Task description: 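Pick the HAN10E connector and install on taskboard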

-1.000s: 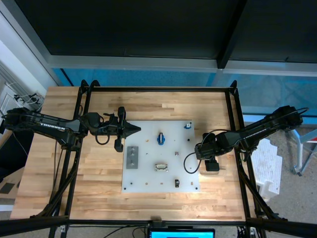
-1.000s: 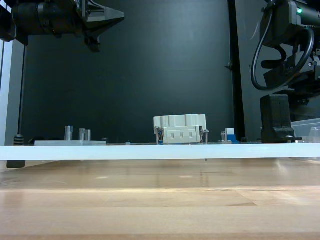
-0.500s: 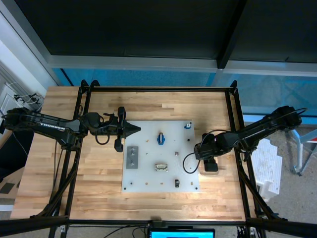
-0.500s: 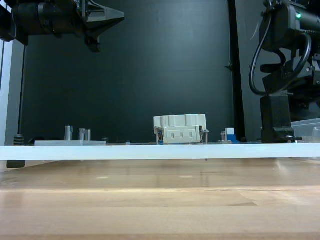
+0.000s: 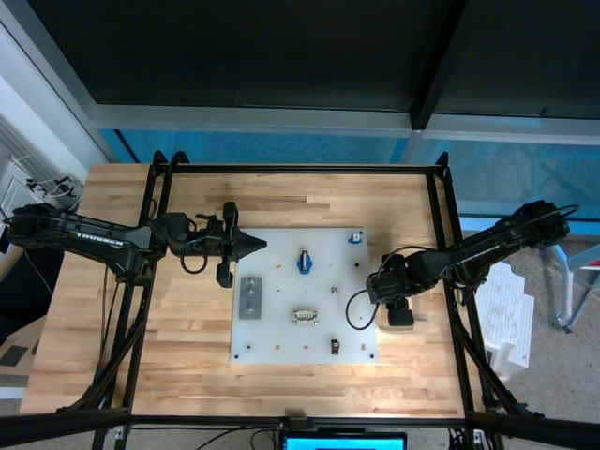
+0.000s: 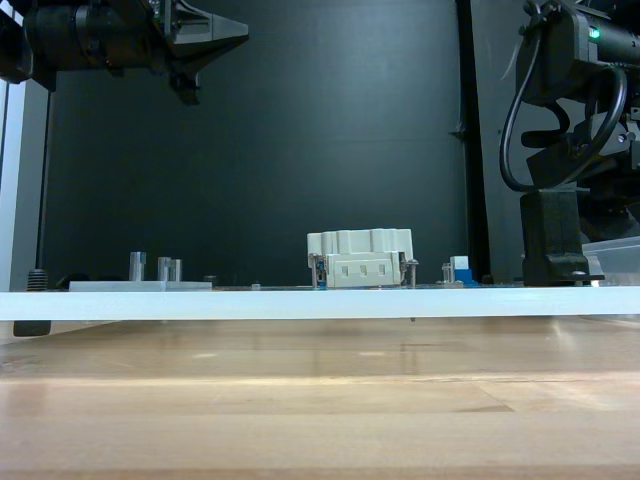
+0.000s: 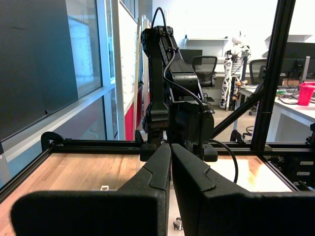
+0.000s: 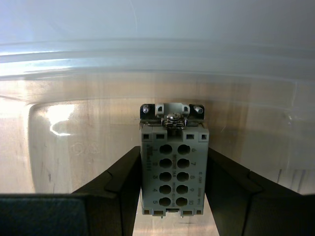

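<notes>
Gripping the connector [image 8: 173,162] by its two long sides, my right end effector [image 5: 400,316] sits low over the clear tray [image 8: 74,142], at 3 o'clock off the white board [image 5: 277,333]. My left end effector [image 5: 257,244] hovers closed above the board's 10 o'clock corner.

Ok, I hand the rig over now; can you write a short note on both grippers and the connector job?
Left gripper: parked in the air over the taskboard's far left corner, fingers shut, empty.
Right gripper: down in the clear tray right of the taskboard, fingers pressed on both sides of the HAN10E connector.
Done: connector gripped, apparently not yet lifted.
Left to do: lift it, carry it to the taskboard, install it.
A similar beige block already stands on the taskboard.
</notes>
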